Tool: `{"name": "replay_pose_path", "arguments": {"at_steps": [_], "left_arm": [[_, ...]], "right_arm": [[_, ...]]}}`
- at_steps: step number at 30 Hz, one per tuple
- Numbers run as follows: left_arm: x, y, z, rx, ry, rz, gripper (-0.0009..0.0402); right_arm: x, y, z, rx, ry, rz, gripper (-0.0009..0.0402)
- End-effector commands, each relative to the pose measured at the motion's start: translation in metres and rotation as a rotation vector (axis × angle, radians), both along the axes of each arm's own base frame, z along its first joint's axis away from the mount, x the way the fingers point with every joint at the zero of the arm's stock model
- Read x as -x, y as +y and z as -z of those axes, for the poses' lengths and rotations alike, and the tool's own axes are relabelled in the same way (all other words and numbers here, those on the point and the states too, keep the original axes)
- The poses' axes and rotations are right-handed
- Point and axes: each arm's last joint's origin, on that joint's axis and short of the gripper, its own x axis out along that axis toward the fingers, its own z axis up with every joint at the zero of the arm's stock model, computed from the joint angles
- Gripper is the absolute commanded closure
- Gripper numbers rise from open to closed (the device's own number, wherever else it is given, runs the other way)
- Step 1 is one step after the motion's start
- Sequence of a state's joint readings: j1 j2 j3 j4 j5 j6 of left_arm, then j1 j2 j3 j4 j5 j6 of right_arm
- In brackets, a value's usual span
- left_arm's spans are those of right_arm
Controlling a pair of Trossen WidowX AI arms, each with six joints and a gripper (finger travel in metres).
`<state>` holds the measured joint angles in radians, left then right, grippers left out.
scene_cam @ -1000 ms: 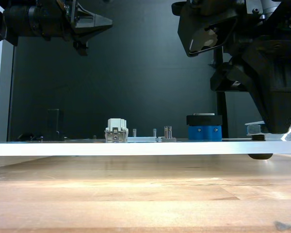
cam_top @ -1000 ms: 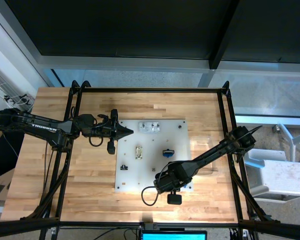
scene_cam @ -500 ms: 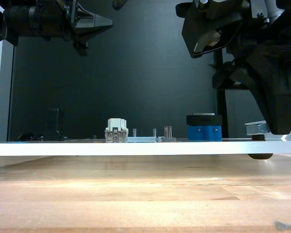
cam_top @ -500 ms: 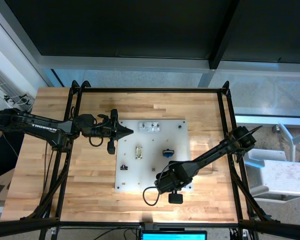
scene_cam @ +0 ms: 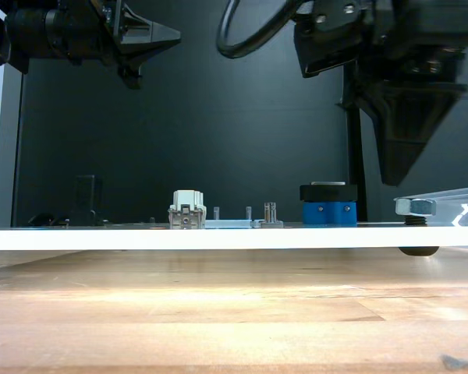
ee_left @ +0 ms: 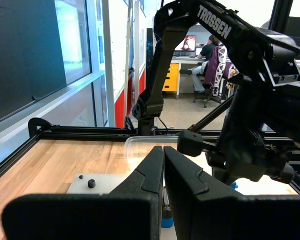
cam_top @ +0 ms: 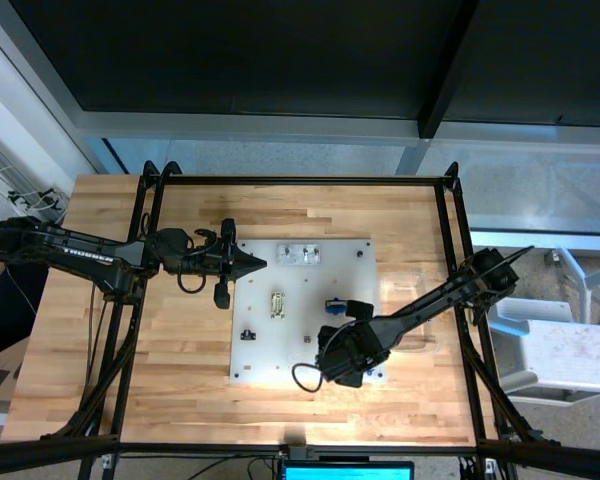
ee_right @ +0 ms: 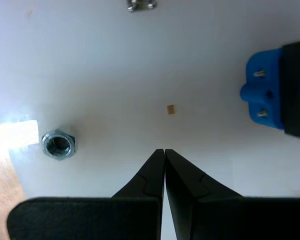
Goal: Unfasten the M12 fastener and place in the container
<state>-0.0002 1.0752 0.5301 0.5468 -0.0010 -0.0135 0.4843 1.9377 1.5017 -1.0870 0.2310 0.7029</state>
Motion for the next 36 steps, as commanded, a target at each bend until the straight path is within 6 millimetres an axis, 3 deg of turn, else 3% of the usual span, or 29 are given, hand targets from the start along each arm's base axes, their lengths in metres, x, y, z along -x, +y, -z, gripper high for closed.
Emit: {"name": "replay_pose_path", "arguments": {"at_steps": [1, 6, 15, 25, 28, 36], "left_arm": [[0.0, 0.0, 0.0, 0.0, 0.0, 0.0, 0.0393], [0.0, 0.0, 0.0, 0.0, 0.0, 0.0, 0.0393], [0.0, 0.0, 0.0, 0.0, 0.0, 0.0, 0.0393], [0.0, 0.0, 0.0, 0.0, 0.0, 0.0, 0.0393], [0.0, 0.0, 0.0, 0.0, 0.0, 0.0, 0.0393], [0.0, 0.0, 0.0, 0.0, 0.0, 0.0, 0.0393]], "right_arm": [[0.0, 0.003, -0.005, -0.083, -0.006, 0.149, 0.0393], [-0.003, 0.007, -0.012, -0.21, -0.008, 0.408, 0.0393], [-0.009, 0.012, -0.019, -0.322, -0.062, 0.709, 0.0393], [-0.015, 0.017, -0.012, -0.388, -0.056, 0.83, 0.0385], [-0.016, 0.017, -0.009, -0.385, -0.051, 0.856, 0.0354], [-0.017, 0.017, -0.008, -0.392, -0.056, 0.913, 0.0219]]}}
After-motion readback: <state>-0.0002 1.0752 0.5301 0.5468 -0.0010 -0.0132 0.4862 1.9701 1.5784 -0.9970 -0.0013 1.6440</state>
